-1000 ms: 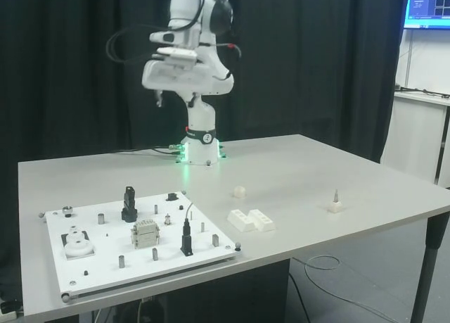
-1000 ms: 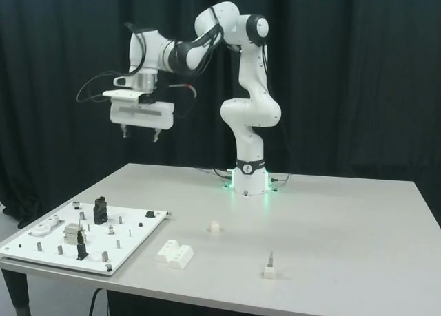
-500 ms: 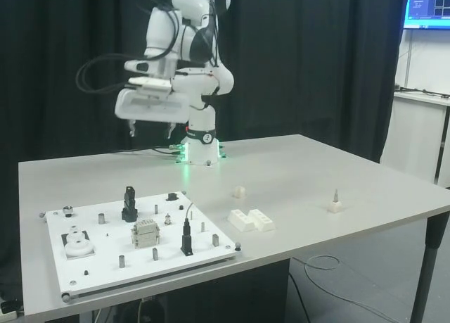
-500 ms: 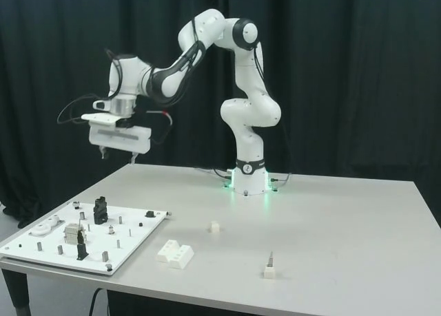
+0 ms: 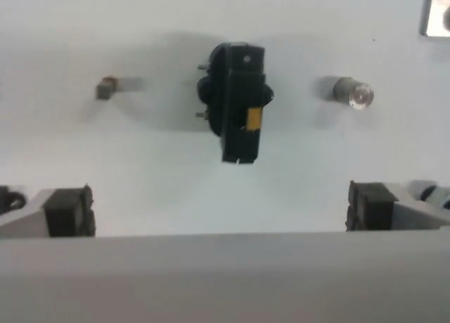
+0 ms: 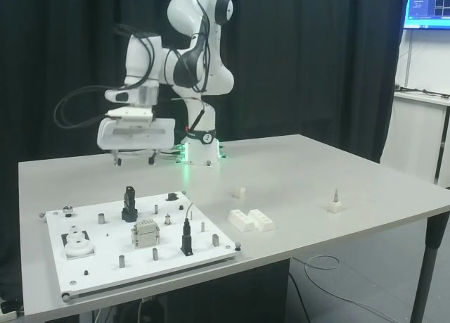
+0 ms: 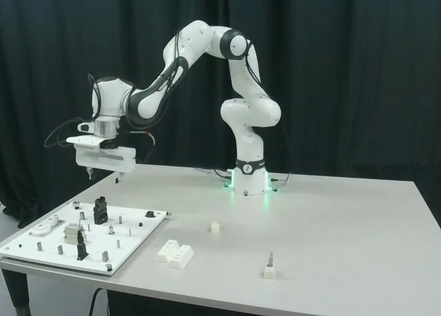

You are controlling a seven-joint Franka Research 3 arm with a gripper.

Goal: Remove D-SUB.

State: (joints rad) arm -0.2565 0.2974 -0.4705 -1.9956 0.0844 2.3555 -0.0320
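The D-SUB is a black upright connector (image 6: 129, 203) standing at the far left part of the white board (image 6: 105, 265). It also shows in the second room view as the black connector (image 7: 100, 210). My gripper (image 6: 133, 160) hangs open above and a little behind it, well clear of the board. In the wrist view the black connector (image 5: 235, 101) with a small label lies on the board ahead of the gripper (image 5: 218, 209). The two black fingertips (image 5: 67, 210) are wide apart with nothing between them.
The board also carries a grey multi-pin connector (image 6: 144, 233), a black plug with a thin cable (image 6: 186, 240), a white round part (image 6: 77, 248) and several small pegs. On the table lie a white double block (image 6: 251, 219), a small white cube (image 6: 239, 191) and a pin on a white base (image 6: 335, 203).
The arm has swung left and down, from high above the table's back to a place over the far part of the board. The gripper is still empty.
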